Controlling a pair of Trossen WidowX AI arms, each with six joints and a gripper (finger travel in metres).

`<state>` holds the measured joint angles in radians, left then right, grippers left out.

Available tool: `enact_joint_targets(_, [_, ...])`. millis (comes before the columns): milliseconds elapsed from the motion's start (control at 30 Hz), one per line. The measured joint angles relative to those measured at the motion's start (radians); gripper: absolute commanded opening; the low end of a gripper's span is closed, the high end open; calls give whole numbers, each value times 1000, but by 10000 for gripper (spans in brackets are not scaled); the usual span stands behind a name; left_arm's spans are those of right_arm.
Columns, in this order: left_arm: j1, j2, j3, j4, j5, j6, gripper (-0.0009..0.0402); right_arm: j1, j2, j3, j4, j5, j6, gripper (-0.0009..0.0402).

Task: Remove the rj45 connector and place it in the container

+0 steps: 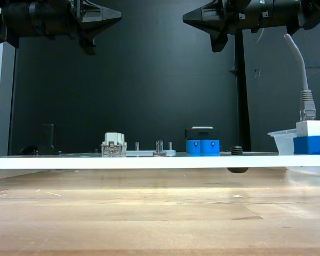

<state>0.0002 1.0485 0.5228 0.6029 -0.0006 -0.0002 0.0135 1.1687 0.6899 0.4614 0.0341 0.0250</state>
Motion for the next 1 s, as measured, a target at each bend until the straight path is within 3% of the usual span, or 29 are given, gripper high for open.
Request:
enact_joint_targets(467, [0, 0, 0, 0, 0, 0, 0, 0, 0, 2, -13, 0, 16, 0])
enact_joint_targets(1000, [0, 0, 0, 0, 0, 0, 0, 24, 1, 227, -774, 4, 19, 0])
